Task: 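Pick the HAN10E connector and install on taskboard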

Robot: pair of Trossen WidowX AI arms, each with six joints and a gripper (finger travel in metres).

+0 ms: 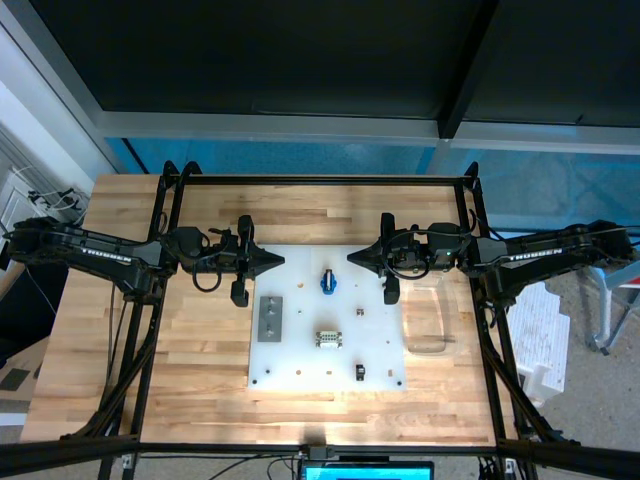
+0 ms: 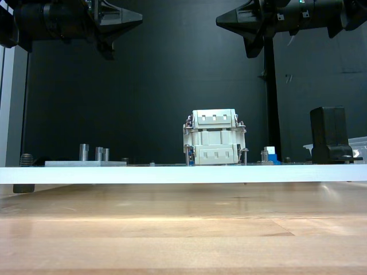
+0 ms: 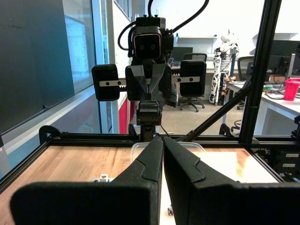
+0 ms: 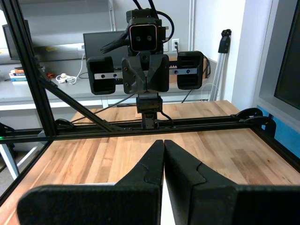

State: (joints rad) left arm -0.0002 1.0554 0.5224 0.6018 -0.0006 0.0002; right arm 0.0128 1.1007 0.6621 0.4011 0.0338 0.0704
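Note:
The white taskboard [image 1: 300, 360] lies in the middle of the table. Near its centre stands the pale beige HAN10E connector [image 1: 328, 339]. In the low view the connector [image 2: 215, 121] is the upper tier of a beige stack, sitting on a beige socket [image 2: 215, 153]. My left gripper [image 1: 280, 260] hangs high over the board's far left corner, shut and holding nothing. My right gripper [image 1: 352, 257] faces it from the right at the same height, also shut and holding nothing. Both are well above the connector and apart from it. Each wrist view shows its own shut gripper, left [image 3: 162, 139] and right [image 4: 163, 141].
On the board are a grey metal block [image 1: 270, 317] at the left, a small blue part [image 1: 328, 282] at the back and a black block [image 1: 360, 373] at the front right. A clear plastic tray [image 1: 430, 320] lies just right of the board. Black frame rails border the table.

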